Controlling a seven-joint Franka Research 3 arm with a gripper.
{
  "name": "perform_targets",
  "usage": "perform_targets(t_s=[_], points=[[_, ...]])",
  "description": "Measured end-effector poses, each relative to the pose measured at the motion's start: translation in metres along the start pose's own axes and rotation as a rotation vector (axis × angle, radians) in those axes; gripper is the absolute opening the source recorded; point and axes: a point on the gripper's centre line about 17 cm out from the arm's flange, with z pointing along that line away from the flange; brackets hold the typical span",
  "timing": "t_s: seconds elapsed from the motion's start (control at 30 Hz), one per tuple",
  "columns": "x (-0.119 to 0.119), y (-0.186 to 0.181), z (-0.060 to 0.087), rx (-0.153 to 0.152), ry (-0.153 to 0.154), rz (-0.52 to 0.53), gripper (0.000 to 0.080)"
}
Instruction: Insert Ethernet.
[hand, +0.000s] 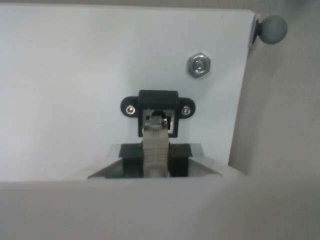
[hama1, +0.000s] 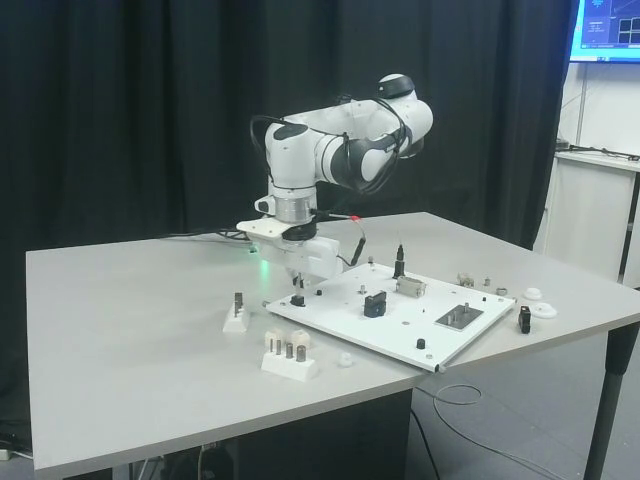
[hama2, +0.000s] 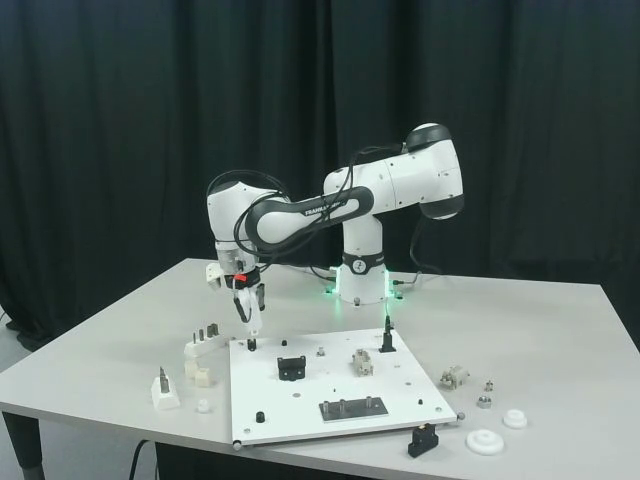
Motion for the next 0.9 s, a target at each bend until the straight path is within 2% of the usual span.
perform_targets(t_s=[0.9], points=[[0.0005,0.0004,0.0014,0.000,-0.005,-0.008,0.0100]])
